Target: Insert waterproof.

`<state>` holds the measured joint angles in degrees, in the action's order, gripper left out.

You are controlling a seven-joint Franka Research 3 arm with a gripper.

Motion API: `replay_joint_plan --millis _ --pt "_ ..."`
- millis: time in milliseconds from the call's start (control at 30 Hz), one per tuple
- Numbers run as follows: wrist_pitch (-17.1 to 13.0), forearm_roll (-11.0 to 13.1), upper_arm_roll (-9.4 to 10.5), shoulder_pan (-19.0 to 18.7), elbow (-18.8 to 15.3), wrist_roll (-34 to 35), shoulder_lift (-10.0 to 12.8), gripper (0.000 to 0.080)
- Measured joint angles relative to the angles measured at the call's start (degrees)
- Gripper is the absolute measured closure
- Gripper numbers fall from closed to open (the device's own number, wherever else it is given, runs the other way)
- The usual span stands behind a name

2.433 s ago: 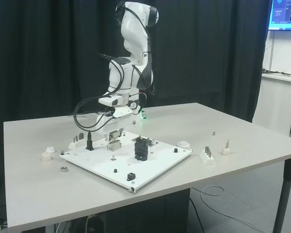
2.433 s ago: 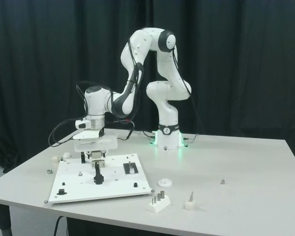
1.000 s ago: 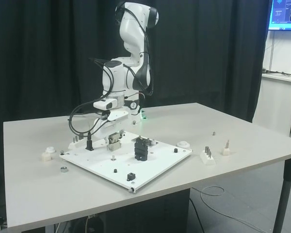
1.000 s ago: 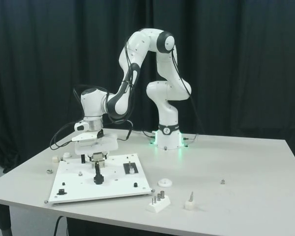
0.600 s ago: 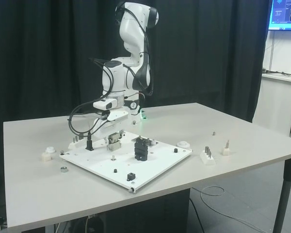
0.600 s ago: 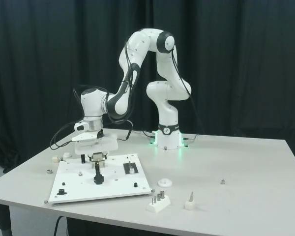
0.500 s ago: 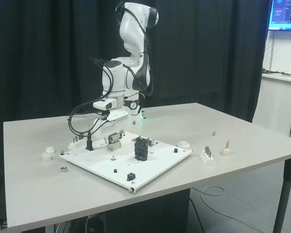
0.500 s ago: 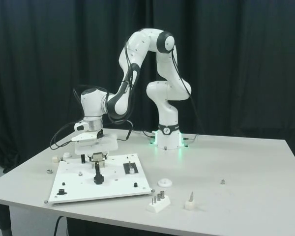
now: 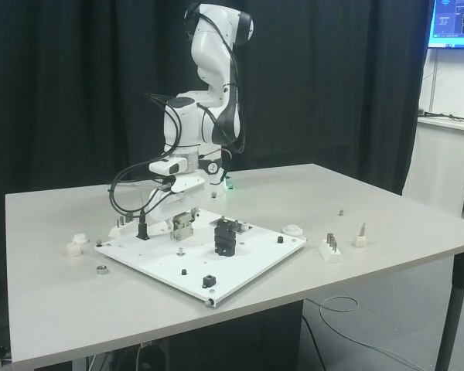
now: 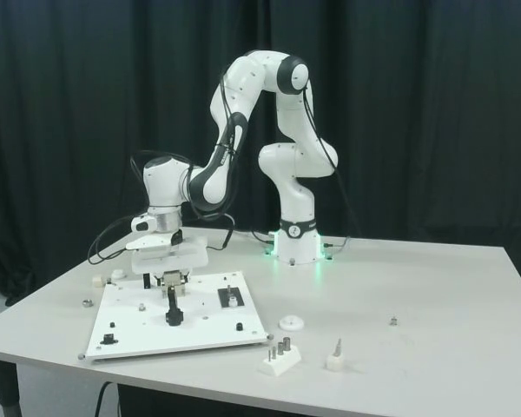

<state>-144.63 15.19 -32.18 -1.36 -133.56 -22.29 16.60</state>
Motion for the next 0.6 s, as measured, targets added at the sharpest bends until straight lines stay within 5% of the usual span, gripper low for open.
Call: replay_joint_plan --millis 600 --pt "-0.04 -1.0 -0.01 -0.16 -0.19 -0.06 0.05 0.0176"
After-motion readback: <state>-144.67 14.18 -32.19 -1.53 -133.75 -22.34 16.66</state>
